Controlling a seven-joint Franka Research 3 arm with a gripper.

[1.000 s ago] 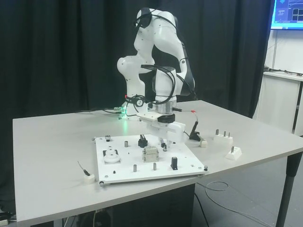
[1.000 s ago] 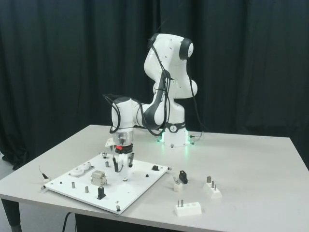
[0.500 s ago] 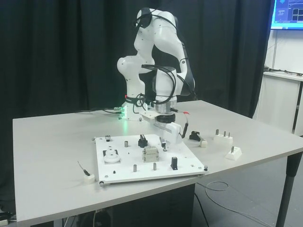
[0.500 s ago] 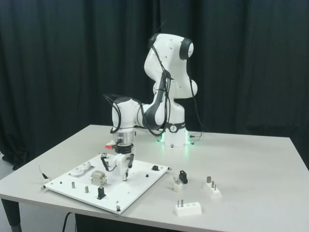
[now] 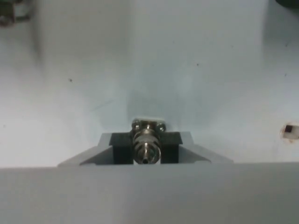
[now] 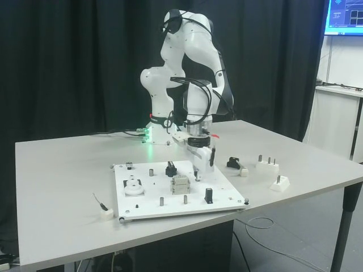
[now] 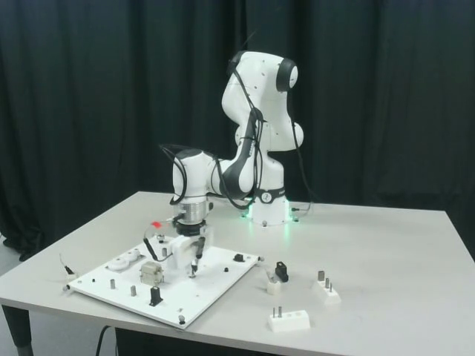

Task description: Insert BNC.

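Keeping my gripper (image 5: 146, 156) clamped on the BNC plug (image 5: 146, 145), I'm holding it square to the white board (image 6: 221, 195) while seating.

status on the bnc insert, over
Gripper shut on the small metal BNC connector, low over the white assembly board. Connector at its board socket, seating not confirmed. Nothing seen in the way; grey block sits beside.

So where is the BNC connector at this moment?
The BNC connector sits gripped between the fingers in the wrist view; in the first room view the gripper holds it low over the white board, beside the grey block.
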